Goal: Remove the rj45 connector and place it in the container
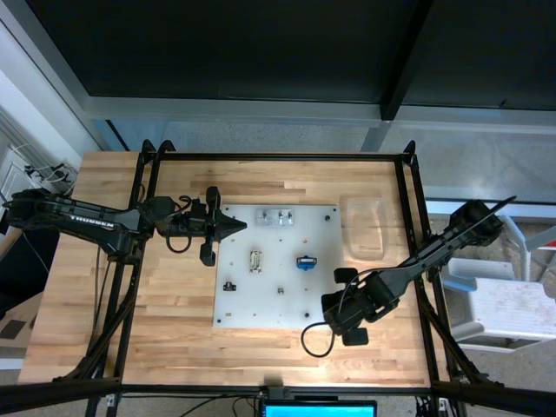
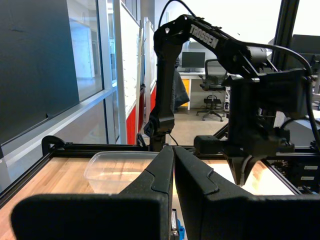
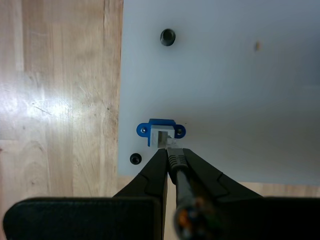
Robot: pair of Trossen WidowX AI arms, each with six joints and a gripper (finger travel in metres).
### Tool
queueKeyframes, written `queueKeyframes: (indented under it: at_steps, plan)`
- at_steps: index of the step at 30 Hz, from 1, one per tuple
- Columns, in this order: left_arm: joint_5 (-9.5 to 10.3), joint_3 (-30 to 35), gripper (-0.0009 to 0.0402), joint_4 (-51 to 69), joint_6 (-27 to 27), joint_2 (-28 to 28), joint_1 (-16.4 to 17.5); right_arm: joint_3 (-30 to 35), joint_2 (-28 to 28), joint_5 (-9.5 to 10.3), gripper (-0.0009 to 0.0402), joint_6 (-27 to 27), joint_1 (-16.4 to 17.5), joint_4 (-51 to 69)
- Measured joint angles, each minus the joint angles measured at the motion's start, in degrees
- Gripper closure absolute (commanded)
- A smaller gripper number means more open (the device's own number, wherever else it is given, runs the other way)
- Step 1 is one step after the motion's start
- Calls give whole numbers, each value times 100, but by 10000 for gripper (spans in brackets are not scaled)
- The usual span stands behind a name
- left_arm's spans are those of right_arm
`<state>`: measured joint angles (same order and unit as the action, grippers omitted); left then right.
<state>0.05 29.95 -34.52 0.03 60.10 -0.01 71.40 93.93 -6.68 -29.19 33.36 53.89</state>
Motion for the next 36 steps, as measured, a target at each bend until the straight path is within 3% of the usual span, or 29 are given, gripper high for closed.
queueKeyframes:
  at_steps: [7, 16, 23, 29, 36]
  plan:
    - [0, 0, 392, 2, -2, 0, 0, 28, -485, 24, 393, 13, -83, 262]
    - [-2, -2, 392, 0, -2, 0, 0, 31, -966, 28, 393, 177, -551, 671]
    - [0, 0, 392, 2, 0, 0, 0, -271, -1279, 79, 393, 514, -1156, 726]
    - [0, 0, 392, 0, -2, 0, 0, -660, -1572, 223, 393, 1029, -1757, 861]
    - [0, 0, 392, 0, -2, 0, 0, -1233, -1989, 223, 393, 1735, -2518, 944]
